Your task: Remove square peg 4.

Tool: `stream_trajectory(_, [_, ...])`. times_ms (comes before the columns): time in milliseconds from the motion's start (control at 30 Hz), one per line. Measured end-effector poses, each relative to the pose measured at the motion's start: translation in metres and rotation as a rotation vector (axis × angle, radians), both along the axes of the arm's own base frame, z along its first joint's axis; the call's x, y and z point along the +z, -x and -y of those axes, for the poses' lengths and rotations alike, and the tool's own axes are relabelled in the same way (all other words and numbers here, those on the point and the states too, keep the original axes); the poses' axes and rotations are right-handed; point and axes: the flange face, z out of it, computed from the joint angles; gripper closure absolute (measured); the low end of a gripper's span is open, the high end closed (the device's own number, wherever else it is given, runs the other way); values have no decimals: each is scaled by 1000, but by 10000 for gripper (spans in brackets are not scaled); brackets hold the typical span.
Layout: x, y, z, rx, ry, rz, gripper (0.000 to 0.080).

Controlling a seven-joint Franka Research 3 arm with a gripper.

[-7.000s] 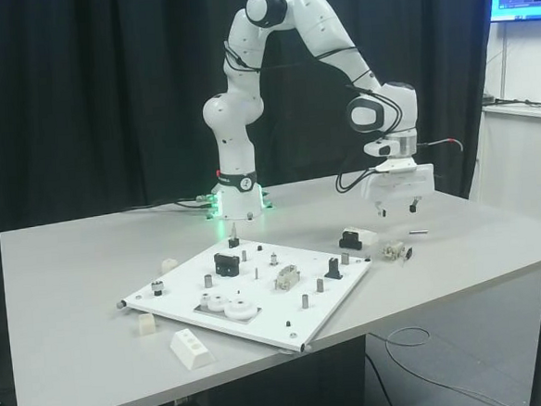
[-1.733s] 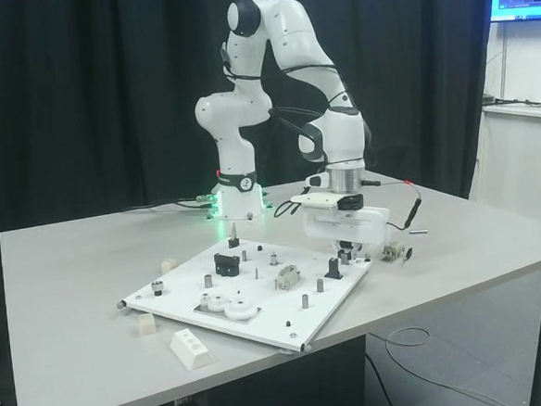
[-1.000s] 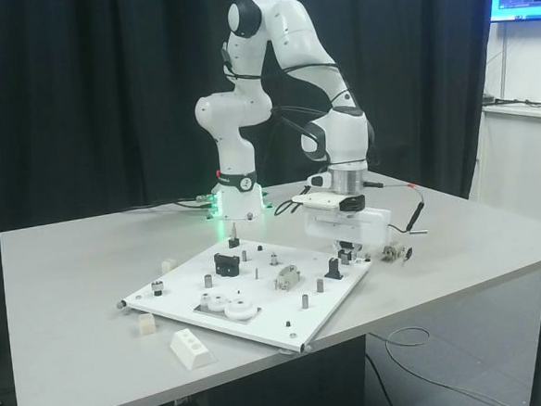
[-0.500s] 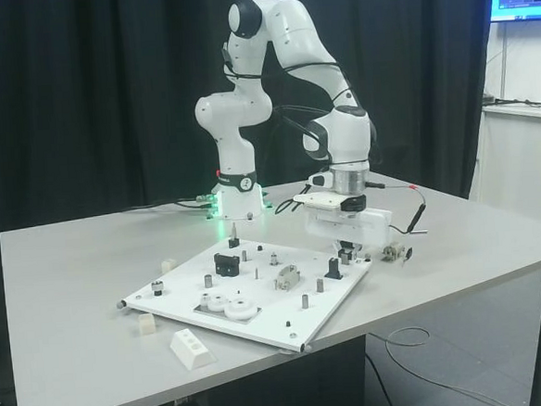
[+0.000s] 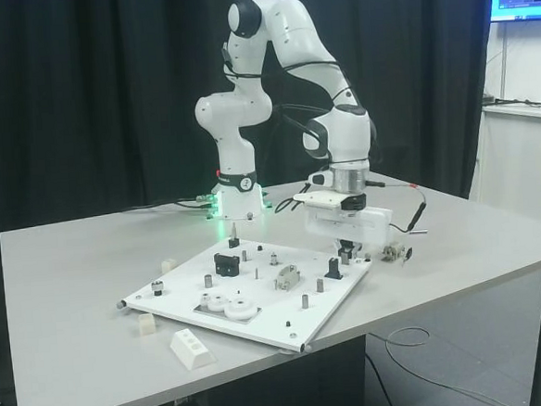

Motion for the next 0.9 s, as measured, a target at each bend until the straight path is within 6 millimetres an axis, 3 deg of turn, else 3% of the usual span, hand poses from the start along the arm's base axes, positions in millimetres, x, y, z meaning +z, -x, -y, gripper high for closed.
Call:
stream_trajectory(467, [15, 0, 1, 6, -2, -2, 651])
stream_trajectory(900, [52, -1, 2, 16, -1, -8, 651])
